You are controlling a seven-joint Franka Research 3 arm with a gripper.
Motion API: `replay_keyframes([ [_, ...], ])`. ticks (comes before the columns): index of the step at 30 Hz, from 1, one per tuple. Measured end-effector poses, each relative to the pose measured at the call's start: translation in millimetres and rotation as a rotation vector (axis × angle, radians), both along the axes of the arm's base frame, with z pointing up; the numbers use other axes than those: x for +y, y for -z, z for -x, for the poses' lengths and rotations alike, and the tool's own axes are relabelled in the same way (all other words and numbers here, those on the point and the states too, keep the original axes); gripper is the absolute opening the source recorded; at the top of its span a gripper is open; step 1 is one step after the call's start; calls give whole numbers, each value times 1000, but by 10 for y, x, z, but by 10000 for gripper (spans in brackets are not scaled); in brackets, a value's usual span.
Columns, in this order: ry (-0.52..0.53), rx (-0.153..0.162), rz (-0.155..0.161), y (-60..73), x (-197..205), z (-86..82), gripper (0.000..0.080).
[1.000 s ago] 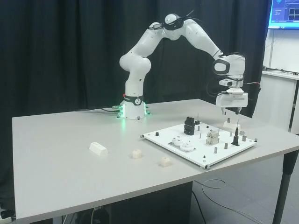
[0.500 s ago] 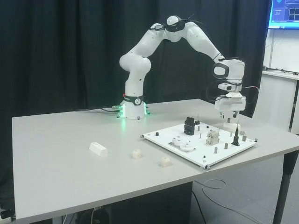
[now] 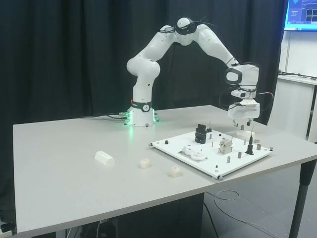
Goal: Pick round peg 4.
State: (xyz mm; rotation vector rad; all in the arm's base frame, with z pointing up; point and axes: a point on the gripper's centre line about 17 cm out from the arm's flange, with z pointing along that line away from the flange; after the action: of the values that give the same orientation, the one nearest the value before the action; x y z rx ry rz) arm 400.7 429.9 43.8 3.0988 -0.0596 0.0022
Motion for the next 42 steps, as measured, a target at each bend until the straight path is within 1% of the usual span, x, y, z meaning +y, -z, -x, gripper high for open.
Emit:
replay_keyframes([
  [8,-8,6,-4,18,-22,1,800],
  [14,-16,13,-12,37,-27,9,800],
  [23,-12,14,-16,58,-38,-2,800],
  [24,-12,13,-15,62,-41,-7,708],
  [29,-32,9,-10,86,-56,-19,708],
  [30,-33,9,-10,90,-57,-20,528],
  [35,-25,8,-14,109,-53,-24,528],
  [36,-22,8,-16,113,-48,-25,348],
  [41,-9,4,-29,121,-18,-38,348],
  [42,-8,4,-31,121,-11,-40,168],
])
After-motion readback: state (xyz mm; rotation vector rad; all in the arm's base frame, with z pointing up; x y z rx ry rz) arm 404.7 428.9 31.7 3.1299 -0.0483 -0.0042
